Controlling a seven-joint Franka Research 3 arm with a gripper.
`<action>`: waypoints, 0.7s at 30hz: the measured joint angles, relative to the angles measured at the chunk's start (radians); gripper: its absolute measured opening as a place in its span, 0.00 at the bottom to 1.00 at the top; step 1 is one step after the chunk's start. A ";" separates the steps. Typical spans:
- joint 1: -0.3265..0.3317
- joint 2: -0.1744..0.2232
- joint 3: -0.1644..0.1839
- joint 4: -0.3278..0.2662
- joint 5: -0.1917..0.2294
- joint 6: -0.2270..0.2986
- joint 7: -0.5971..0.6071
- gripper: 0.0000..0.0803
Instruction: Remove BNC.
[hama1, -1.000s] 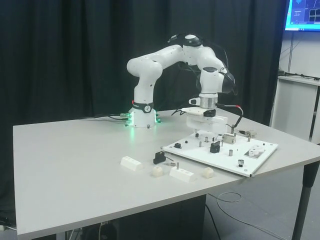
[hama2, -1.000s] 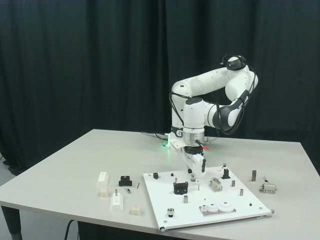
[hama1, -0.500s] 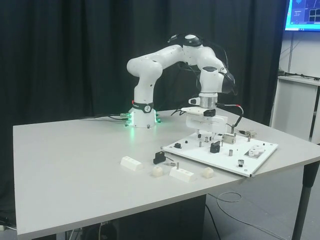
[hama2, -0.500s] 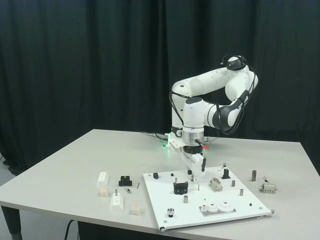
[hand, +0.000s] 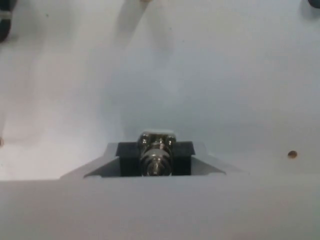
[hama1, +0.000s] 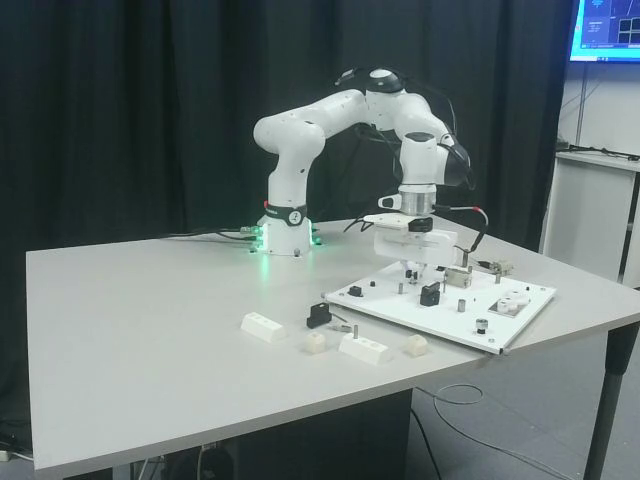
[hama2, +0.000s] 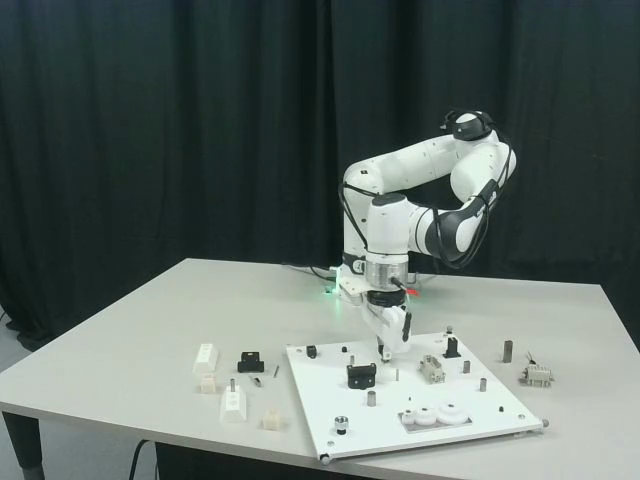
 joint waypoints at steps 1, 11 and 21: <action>0.000 0.000 0.000 0.000 0.001 0.000 0.001 0.16; 0.000 0.000 0.001 0.000 0.001 0.002 0.003 0.16; 0.001 0.000 0.001 0.000 0.000 0.002 -0.034 0.16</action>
